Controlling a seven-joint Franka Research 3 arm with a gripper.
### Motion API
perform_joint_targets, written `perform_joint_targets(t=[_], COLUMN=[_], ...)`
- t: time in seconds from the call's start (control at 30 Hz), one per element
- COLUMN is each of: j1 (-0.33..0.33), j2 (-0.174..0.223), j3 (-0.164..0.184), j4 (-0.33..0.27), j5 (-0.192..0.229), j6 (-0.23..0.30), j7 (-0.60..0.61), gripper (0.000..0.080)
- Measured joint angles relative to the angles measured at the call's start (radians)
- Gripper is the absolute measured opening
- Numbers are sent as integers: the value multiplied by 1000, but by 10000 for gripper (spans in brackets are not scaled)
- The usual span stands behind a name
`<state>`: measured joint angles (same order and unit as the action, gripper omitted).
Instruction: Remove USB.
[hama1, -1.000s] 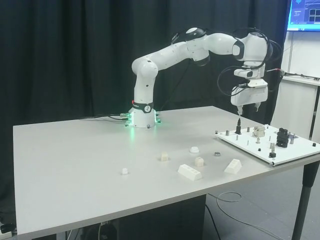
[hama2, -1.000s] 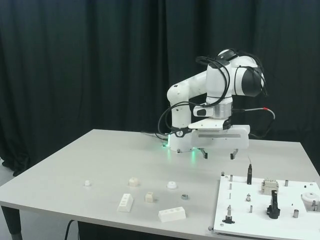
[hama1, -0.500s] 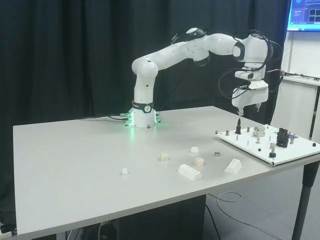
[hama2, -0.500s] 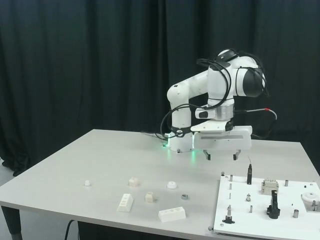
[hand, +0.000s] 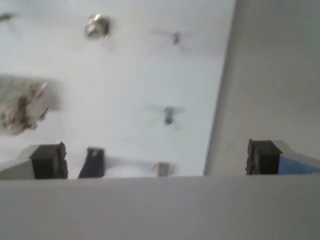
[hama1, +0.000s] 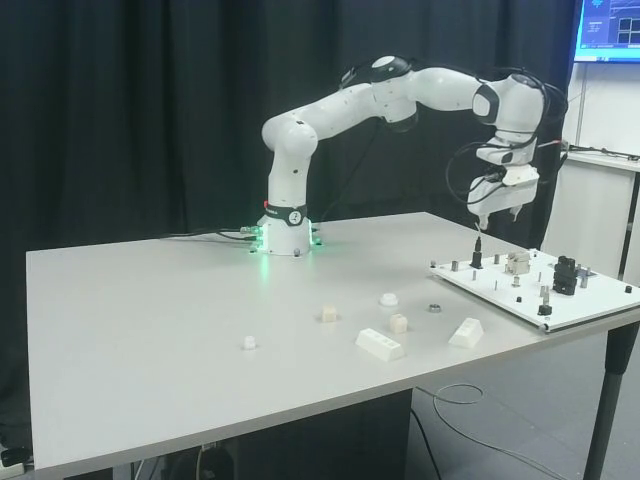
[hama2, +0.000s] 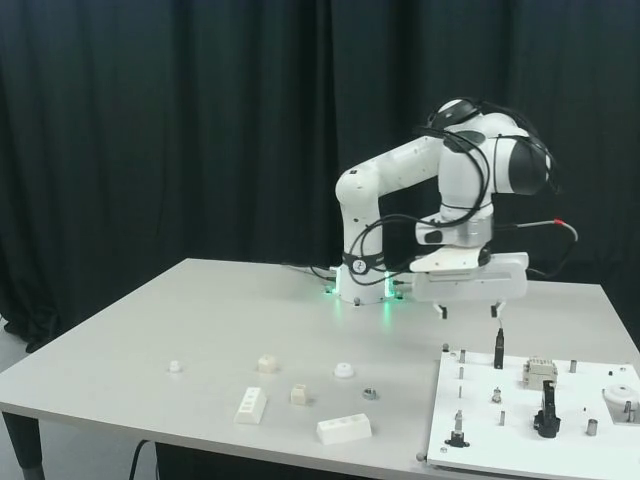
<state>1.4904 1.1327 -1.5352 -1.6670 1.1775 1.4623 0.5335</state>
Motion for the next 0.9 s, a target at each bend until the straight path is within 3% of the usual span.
perform_joint_targets(t=[0.23, 0.47, 0.9], j1=[57, 124, 243], j2=[1, 8, 29], j3=[6, 19, 42], j4=[-11, -48, -145], j5=[-4, -6, 1], j6=[-42, -46, 23], j7=[56, 111, 185], gripper=[800, 800, 800])
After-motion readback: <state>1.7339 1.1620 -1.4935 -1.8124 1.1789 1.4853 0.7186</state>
